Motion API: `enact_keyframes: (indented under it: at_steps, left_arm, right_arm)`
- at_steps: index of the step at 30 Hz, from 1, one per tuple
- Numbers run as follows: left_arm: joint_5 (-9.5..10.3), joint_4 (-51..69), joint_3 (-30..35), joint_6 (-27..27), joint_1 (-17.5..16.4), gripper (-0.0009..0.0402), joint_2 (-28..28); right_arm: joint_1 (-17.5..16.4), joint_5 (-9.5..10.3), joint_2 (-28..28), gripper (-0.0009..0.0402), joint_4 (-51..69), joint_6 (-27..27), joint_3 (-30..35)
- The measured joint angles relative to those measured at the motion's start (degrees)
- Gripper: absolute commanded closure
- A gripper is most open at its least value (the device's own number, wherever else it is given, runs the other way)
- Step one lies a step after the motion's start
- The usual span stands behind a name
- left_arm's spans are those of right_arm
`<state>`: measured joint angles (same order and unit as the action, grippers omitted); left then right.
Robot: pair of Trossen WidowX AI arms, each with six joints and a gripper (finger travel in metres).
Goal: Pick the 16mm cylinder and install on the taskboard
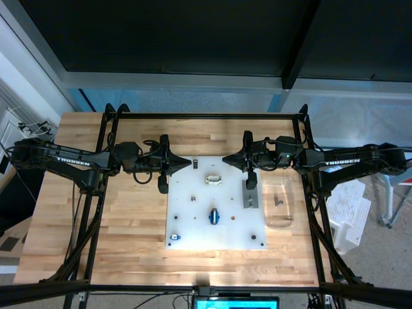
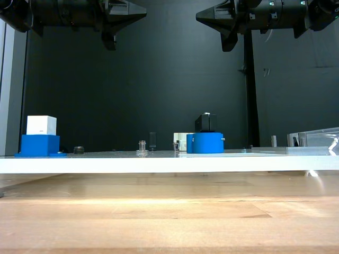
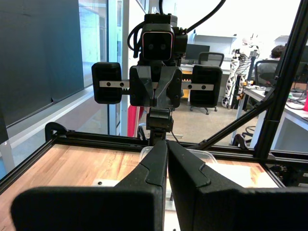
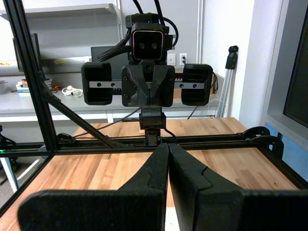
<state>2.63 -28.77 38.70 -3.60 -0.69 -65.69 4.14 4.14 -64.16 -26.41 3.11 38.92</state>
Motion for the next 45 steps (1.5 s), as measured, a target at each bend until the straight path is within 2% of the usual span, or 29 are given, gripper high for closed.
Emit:
enact_keyframes:
  at_steps: [1,2,3,5,45]
  left_arm:
    - [-0.66,0.0,0.0,0.0,0.1,0.0393,0.0]
    - [-3.87,0.0,0.0,0.0,0.0,0.0393,0.0]
    - [-5.31,0.0,0.0,0.0,0.0,0.0393,0.0]
    - [-6.19,0.0,0.0,0.0,0.1,0.0393,0.0]
    - [-6.05,0.0,0.0,0.0,0.0,0.0393,0.0]
  right_arm:
    - [0.0,0.02,0.0,0.0393,0.0,0.0,0.0]
    - [0.0,0.02,0.0,0.0393,0.0,0.0,0.0]
    - [0.0,0.00,0.0,0.0393,0.0,0.0,0.0]
    - [0.0,0.00,0.0,0.0393,0.0,-0.1,0.0]
    - [0.0,0.00,0.0,0.0393,0.0,-0.2,0.0]
